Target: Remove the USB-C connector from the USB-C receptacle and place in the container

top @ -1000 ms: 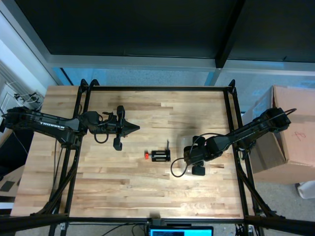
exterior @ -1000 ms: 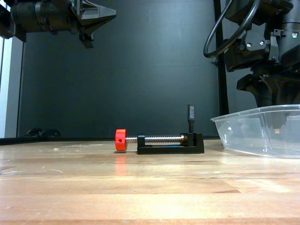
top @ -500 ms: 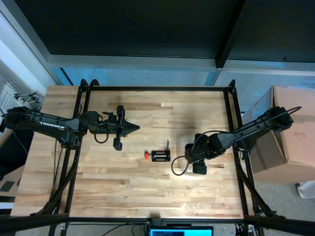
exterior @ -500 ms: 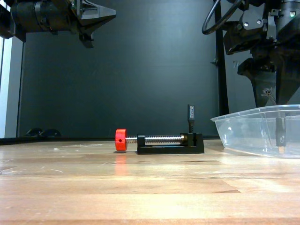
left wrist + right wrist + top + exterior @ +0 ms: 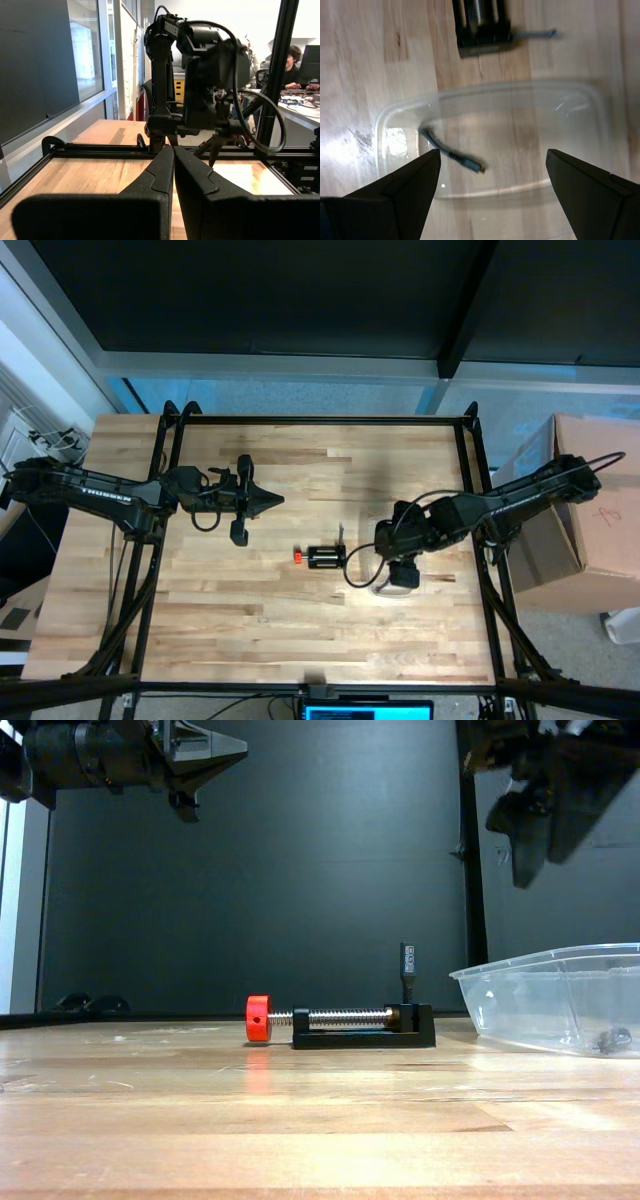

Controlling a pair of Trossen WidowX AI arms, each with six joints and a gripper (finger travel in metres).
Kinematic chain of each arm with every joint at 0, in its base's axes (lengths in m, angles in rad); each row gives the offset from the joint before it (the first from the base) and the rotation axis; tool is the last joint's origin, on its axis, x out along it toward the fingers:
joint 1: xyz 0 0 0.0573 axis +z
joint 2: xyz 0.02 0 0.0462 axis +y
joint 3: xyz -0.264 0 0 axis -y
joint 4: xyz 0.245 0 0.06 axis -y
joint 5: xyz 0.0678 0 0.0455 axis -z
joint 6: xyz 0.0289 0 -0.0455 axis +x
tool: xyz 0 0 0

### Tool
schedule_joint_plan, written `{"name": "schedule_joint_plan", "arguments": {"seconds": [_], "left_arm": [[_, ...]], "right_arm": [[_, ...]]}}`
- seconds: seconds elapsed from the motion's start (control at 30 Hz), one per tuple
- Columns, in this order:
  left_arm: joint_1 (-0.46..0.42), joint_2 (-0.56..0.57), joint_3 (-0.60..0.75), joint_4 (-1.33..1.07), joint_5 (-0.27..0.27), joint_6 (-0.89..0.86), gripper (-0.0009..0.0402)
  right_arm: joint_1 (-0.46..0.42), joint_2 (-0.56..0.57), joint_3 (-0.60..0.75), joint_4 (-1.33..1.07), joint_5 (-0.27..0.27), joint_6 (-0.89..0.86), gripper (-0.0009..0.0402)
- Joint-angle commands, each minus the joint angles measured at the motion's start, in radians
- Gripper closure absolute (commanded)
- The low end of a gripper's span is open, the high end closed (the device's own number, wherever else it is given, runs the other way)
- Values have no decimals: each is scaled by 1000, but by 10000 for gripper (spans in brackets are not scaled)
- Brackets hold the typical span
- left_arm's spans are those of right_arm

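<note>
The USB-C connector [image 5: 454,153], a short dark cable piece with a metal tip, lies free on the floor of the clear plastic container [image 5: 390,117]. In the low view the connector [image 5: 612,1040] rests low in the container [image 5: 530,995]. My right gripper [image 5: 492,154] hangs open above it, holding nothing, and sits high in the low view [image 5: 540,815]. The USB-C receptacle [image 5: 407,963] stands upright on a black clamp [image 5: 362,1023] with a red knob. My left gripper [image 5: 272,501] is shut and empty, far to the left and raised [image 5: 218,753].
The black clamp [image 5: 325,558] sits mid-table, just left of the container [image 5: 385,585]. A black frame [image 5: 320,421] borders the table's back and sides. A cardboard box [image 5: 590,510] stands off the right edge.
The connector hung upright from the right gripper inside the container; now it is let go and lies on the container floor. The right gripper has risen. The left arm has not moved.
</note>
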Motion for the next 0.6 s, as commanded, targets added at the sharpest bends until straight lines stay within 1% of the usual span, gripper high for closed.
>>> {"name": "schedule_joint_plan", "arguments": {"seconds": [0.03, 0.1, 0.3, 0.6], "left_arm": [[0, 0, 0, 0, 0, 0, 393], [0, 0, 0, 0, 0, 0, 393], [0, 0, 0, 0, 0, 0, 393], [0, 0, 0, 0, 0, 0, 393]], "right_arm": [[-29, -39, 0, 70, 58, -45, 118], [-45, -73, -23, 164, 92, -77, 128], [-104, -166, -113, 446, 92, -185, 166], [-177, -260, -251, 837, 88, -304, 235]]}}
